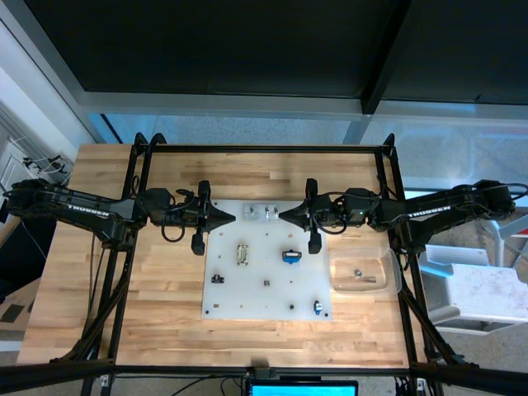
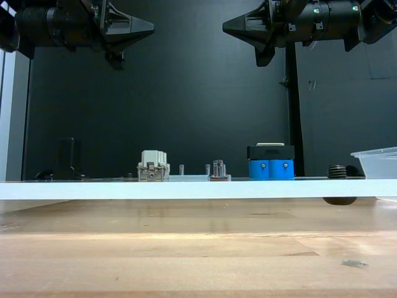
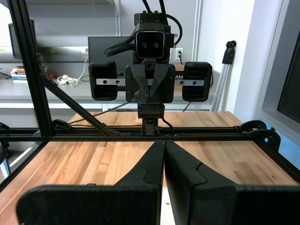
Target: Pick the M12 fastener and fasten on the M12 threads
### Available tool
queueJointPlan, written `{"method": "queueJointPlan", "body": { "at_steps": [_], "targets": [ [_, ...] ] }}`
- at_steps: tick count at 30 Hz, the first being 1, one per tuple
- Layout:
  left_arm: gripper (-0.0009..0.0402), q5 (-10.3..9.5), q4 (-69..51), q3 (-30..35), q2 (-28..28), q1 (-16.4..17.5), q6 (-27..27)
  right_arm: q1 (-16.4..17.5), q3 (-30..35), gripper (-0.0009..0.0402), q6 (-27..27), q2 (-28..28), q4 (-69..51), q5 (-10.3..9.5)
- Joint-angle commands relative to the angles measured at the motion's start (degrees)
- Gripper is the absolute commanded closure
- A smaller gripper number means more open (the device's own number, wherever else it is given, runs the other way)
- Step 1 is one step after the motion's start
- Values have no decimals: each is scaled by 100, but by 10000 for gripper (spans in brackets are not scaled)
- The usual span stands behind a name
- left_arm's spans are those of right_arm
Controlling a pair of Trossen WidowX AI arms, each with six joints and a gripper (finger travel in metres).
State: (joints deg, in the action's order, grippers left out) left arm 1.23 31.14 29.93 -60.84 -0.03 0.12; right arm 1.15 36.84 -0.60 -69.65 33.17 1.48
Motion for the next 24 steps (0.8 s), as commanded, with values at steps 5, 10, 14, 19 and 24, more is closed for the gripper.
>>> {"method": "queueJointPlan", "body": {
  "at_steps": [5,10,14,19,24],
  "targets": [
    [393,2,4,2,-2,2,-2,0,2,393,-2,0,7,44],
    [393,2,4,2,-2,2,-2,0,2,393,-2,0,9,46],
    [393,2,4,2,-2,4,-2,0,4,393,-46,7,-4,9],
    [393,2,4,2,-2,2,-2,2,11,394,-63,201,-55,2],
    [393,2,4,2,-2,4,-2,0,122,394,-4,538,-1110,7]
  ]
}}
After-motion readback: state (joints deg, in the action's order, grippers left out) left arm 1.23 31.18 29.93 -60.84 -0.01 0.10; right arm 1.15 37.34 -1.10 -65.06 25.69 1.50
